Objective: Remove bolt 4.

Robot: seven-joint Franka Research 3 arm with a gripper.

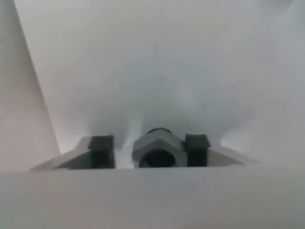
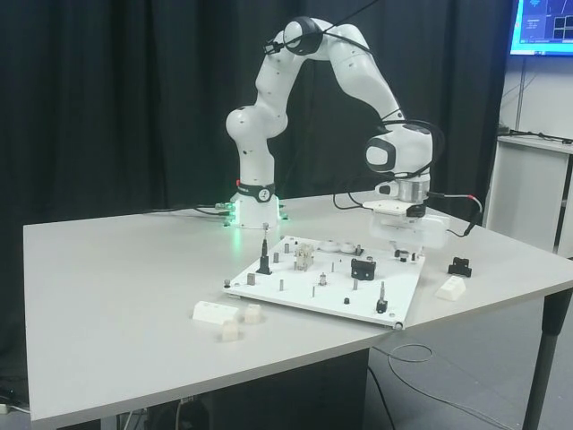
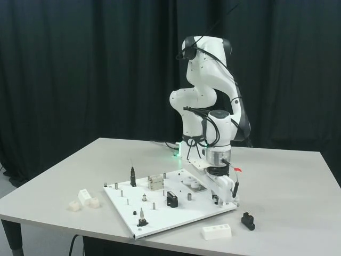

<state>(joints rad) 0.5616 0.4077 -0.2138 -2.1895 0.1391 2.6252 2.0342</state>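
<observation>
arm: 1 | white board: 1 | loose white blocks: 4 | loose black part: 1

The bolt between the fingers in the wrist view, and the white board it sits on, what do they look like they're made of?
The bolt looks like metal: a grey hexagonal head with dull, machined-looking facets around a dark recess. Grey plastic can't be ruled out. The white board looks like a rigid flat plate with a smooth matt finish and crisp edges, probably plastic or painted metal; the pictures don't settle which.
</observation>
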